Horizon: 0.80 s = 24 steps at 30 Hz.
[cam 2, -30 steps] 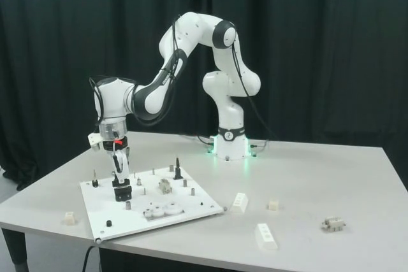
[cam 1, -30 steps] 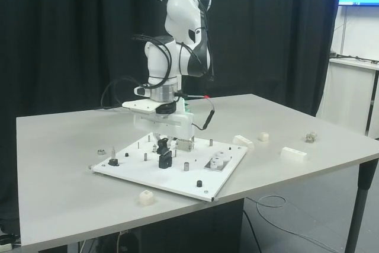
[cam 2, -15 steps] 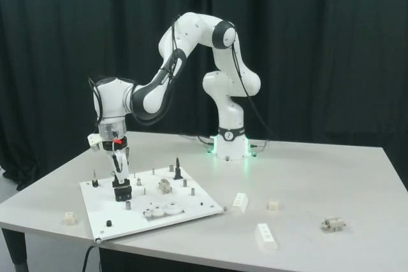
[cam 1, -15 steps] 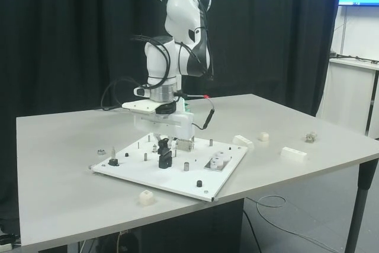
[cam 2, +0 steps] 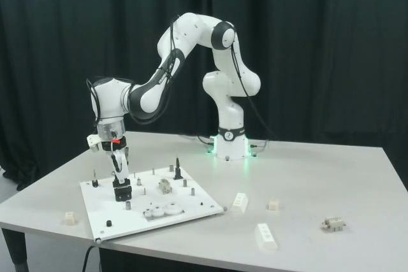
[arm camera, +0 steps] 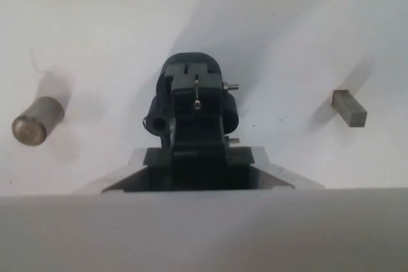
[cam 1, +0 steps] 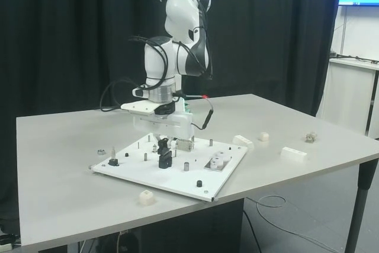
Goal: Insert D-SUB.
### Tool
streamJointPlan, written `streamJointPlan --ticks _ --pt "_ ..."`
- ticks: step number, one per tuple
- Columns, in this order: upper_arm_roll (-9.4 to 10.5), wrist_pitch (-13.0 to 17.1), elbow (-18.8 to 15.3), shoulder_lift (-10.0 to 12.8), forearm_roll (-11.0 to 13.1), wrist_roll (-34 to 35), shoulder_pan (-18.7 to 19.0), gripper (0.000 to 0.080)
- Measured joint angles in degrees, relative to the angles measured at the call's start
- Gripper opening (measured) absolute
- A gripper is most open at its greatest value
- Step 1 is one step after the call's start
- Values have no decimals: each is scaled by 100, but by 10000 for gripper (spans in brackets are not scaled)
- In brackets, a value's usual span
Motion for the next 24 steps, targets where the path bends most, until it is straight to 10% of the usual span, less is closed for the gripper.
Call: streamJointPlan --ticks 24 --pt "-3 -13 20 21 180 -238 -13 153"
